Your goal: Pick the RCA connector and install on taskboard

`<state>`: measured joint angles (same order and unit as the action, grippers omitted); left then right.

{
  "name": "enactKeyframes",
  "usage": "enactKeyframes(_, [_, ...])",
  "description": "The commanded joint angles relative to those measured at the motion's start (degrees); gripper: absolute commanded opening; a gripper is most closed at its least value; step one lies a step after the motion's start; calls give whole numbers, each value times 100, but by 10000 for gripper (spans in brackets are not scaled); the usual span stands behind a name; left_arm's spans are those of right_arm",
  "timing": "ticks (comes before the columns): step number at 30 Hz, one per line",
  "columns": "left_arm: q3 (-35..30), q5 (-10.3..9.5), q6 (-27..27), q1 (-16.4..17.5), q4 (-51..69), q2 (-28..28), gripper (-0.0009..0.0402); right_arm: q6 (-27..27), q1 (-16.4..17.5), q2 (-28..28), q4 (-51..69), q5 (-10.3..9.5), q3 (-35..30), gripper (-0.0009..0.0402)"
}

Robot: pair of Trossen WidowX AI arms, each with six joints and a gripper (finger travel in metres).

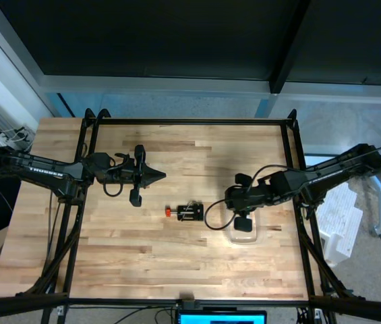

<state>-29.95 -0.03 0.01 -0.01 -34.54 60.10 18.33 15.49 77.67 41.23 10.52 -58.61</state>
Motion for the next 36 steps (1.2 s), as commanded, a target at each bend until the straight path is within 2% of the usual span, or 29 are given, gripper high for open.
enactKeyframes(1, [0,0,0,0,-2,0,0,-92,-79,238,-111,-63,-146,0])
enactKeyframes(3, [0,0,0,0,-2,0,0,-111,-136,365,-210,-155,-205,0])
enactKeyframes(29, [0,0,0,0,0,0,0,-442,-529,1961,-402,-179,-1499,0])
enactKeyframes(36, [0,0,0,0,0,0,0,-448,-535,2221,-531,-262,-1617,0])
